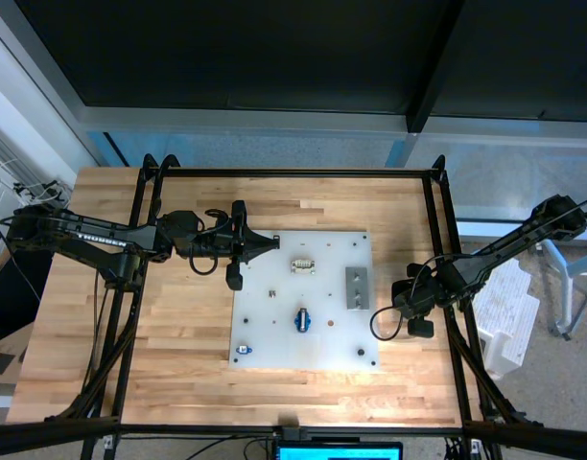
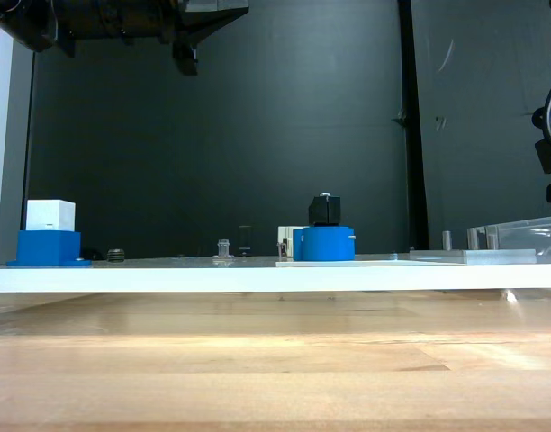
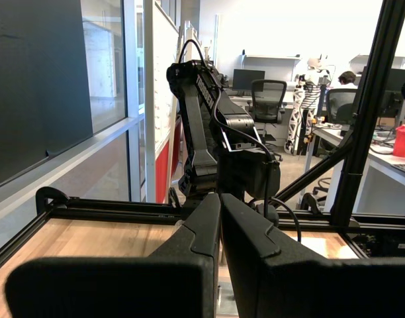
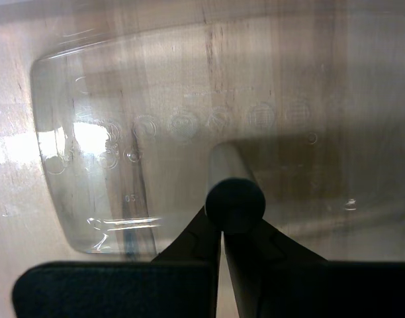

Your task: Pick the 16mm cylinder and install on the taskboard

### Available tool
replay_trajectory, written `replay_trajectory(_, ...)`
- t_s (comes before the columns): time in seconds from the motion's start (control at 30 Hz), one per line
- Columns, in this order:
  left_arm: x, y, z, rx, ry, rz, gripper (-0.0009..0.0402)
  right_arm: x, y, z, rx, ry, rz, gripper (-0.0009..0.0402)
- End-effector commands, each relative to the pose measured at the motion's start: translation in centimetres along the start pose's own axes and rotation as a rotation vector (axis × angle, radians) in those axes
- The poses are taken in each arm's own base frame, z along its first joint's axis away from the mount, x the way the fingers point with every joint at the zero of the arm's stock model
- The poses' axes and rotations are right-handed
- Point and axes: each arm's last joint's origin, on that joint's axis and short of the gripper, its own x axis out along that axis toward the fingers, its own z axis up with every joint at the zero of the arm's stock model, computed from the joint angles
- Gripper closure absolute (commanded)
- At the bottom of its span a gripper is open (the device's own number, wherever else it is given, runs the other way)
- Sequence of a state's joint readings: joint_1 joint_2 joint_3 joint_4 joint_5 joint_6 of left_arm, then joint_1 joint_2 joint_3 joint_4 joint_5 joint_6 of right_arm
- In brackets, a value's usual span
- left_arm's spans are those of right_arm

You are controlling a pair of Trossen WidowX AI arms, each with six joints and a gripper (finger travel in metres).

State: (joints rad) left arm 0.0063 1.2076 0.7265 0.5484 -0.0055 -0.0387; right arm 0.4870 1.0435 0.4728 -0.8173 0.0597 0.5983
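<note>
My right gripper (image 4: 222, 228) is shut on the 16mm cylinder (image 4: 233, 192), a short grey peg with a dark round end, held above the clear tray (image 4: 123, 165). From above, that gripper (image 1: 415, 311) hangs just off the right edge of the white taskboard (image 1: 274, 331), and the peg is hidden under it. The board carries a grey metal block (image 1: 357, 286), a blue fitting (image 1: 301, 321) and a beige connector (image 1: 302, 264). My left gripper (image 1: 272, 241) is shut and empty, held level high over the board's far left corner; its fingers (image 3: 206, 218) press together.
A black frame (image 1: 437, 249) runs around the table. A small blue-and-white part (image 1: 243, 351) sits at the board's near left corner. From table height, thin upright studs (image 2: 447, 239) stand near the clear tray (image 2: 519, 236) at the right.
</note>
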Motion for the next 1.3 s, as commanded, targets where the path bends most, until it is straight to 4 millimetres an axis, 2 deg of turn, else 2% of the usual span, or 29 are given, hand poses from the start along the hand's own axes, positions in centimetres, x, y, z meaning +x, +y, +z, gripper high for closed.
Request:
replay_trajectory(0.03, 0.0, 0.0, 0.0, 0.0, 0.0, 0.0, 0.0392, 0.0, 0.0, 0.0, 0.0, 0.0, 0.001, 0.0392)
replay_trajectory(0.67, 0.0, 0.0, 0.0, 0.0, 0.0, 0.0, 0.0392, -0.1, 0.0, 0.0, -0.001, -0.001, 0.002, 0.0393)
replay_trajectory(1.3, 0.0, 0.0, 0.0, 0.0, 0.0, 0.0, 0.0392, -4.1, 0.6, 1.3, -0.008, 0.029, -0.018, 0.0393)
